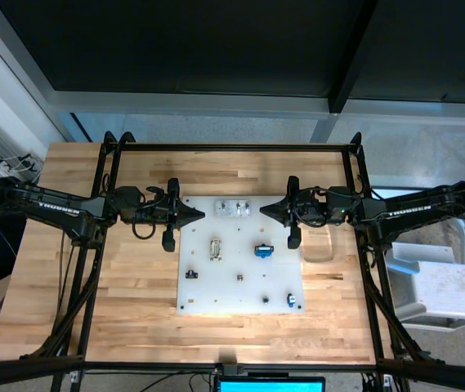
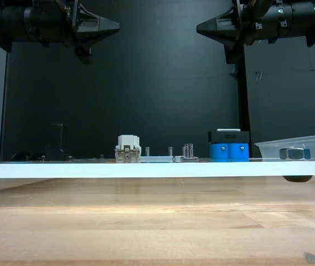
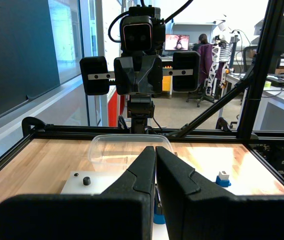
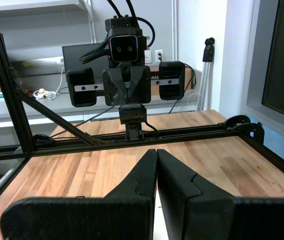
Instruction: Unfasten the M12 fastener and place in the container
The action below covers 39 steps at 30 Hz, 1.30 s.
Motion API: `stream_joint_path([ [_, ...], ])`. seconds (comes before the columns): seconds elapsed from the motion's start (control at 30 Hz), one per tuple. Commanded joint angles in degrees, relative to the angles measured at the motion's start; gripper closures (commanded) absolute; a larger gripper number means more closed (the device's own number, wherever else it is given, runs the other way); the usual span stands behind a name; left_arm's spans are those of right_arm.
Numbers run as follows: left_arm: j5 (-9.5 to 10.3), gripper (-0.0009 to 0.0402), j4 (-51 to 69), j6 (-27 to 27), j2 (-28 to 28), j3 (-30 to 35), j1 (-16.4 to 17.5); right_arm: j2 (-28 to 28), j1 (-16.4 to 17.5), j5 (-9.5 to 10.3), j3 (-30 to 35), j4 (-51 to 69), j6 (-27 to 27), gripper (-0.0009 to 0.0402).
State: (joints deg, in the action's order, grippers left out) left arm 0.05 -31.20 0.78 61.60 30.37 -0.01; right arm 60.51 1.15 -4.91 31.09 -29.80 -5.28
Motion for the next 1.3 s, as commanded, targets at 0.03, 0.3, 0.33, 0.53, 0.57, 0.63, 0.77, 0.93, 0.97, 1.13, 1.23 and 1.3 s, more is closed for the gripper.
stream_joint_path([
  [0.03, 0.0, 0.0393, 0.0, 0.0, 0.0, 0.0, 0.0, 0.0, 0.0, 0.0, 0.0, 0.0, 0.0, 0.0393],
  [0.3, 0.0, 0.0393, 0.0, 0.0, 0.0, 0.0, 0.0, 0.0, 0.0, 0.0, 0.0, 0.0, 0.0, 0.0393],
  [0.33, 0.0, 0.0393, 0.0, 0.0, 0.0, 0.0, 0.0, 0.0, 0.0, 0.0, 0.0, 0.0, 0.0, 0.0393],
  [0.53, 0.0, 0.0393, 0.0, 0.0, 0.0, 0.0, 0.0, 0.0, 0.0, 0.0, 0.0, -0.2, 0.5, 0.0393],
  [0.57, 0.0, 0.0393, 0.0, 0.0, 0.0, 0.0, 0.0, 0.0, 0.0, 0.0, 0.4, 0.0, 1.2, 0.0393],
  [0.63, 0.0, 0.0393, 0.0, 0.0, 0.0, 0.0, 0.0, 0.0, 0.0, -0.11, 1.8, 2.3, 1.1, 0.0394],
  [0.77, 0.0, 0.0393, 0.0, 0.0, 0.0, 0.0, 0.0, 0.0, 0.6, -0.15, 6.8, 13.9, -0.3, 0.0394],
  [0.93, 0.0, 0.0393, 0.0, 0.0, 0.0, 0.0, 0.0, 0.0, 3.6, -3.65, 11.4, 27.0, -5.2, 0.0394],
  [0.97, 0.0, 0.0393, 0.0, 0.0, 0.0, 0.0, 0.0, 0.3, 4.5, -5.16, 12.3, 29.8, -6.7, 0.0394],
  [1.13, 0.0, 0.0393, 0.0, 0.0, 0.0, 0.0, 0.0, 3.4, 9.5, -10.62, 18.5, 44.2, -13.8, 0.0393],
  [1.23, 0.0, 0.0393, 0.0, 0.0, 0.0, 0.0, 0.0, 7.3, 12.4, -12.15, 23.5, 53.0, -18.3, 0.0393],
  [1.3, 0.0, 0.0393, 0.0, 0.0, 0.0, 0.0, 0.0, 10.8, 14.0, -12.11, 27.1, 58.1, -21.1, 0.0393],
])
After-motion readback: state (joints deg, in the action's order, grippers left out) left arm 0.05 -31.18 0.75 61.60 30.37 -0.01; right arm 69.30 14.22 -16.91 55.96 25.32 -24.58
